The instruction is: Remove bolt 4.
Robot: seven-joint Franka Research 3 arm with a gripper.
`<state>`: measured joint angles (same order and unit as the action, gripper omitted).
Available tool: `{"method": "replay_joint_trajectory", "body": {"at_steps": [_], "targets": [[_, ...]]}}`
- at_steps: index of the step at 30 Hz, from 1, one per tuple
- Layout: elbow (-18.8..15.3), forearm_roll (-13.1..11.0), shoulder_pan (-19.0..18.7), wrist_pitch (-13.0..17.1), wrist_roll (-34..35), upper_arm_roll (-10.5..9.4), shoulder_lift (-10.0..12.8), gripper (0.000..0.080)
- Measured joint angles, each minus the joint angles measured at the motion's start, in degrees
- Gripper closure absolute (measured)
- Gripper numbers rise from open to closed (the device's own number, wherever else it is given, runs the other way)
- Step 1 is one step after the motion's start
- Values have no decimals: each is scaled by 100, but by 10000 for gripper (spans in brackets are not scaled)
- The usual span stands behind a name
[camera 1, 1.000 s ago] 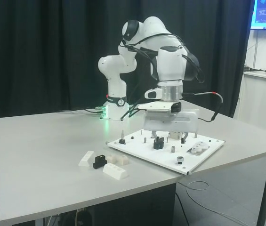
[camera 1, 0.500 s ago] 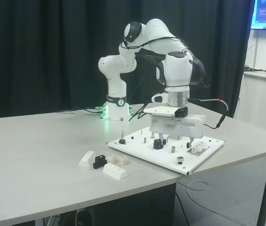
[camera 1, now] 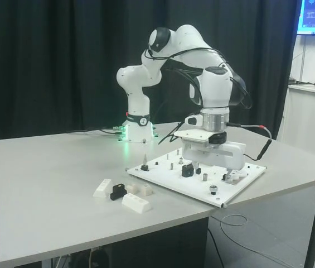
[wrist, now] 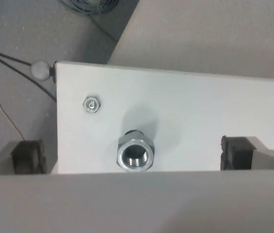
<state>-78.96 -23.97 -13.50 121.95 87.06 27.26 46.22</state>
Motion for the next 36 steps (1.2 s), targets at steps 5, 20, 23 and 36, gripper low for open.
{"method": "replay_joint_trajectory", "body": {"at_steps": [5,20,23,36], "targets": [[0,35,-11,42,281,-38,53,3],[-14,208,-34,100,783,-132,137,3],[-37,213,-34,100,797,-157,147,3],[-86,214,-37,129,832,-251,250,3]]}}
